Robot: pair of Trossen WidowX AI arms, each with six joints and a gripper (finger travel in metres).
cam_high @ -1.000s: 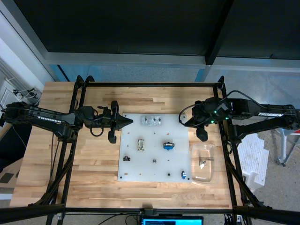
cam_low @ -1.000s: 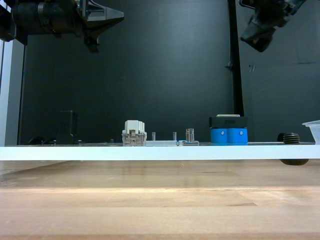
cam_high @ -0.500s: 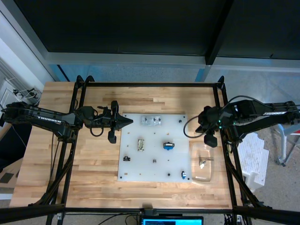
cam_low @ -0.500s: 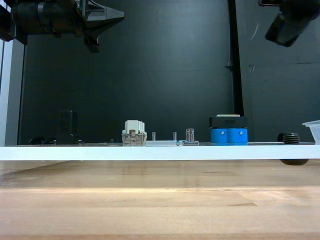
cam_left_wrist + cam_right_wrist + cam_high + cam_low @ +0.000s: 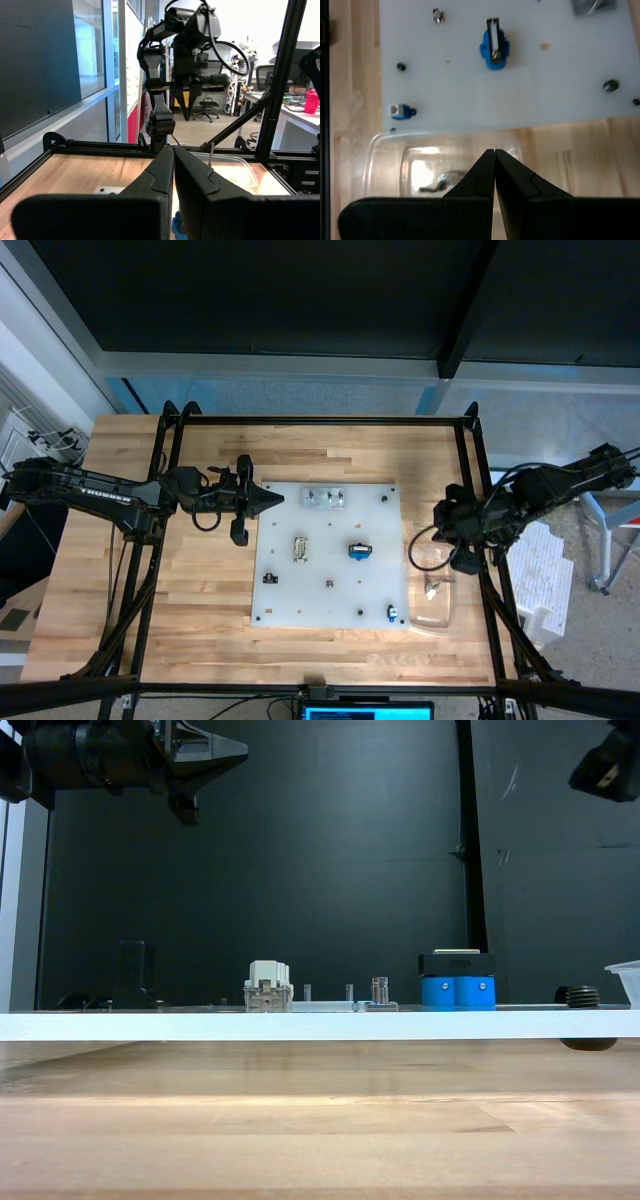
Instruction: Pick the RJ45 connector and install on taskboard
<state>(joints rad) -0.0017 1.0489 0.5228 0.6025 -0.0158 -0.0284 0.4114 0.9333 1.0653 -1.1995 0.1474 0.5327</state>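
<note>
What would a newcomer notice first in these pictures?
The large white taskboard lies mid-table, dotted with small fittings. The right gripper, shut, hangs over the clear tray holding the RJ45 connector, beside the board's right edge. The left gripper, also shut, hovers by the board's far left corner.
</note>
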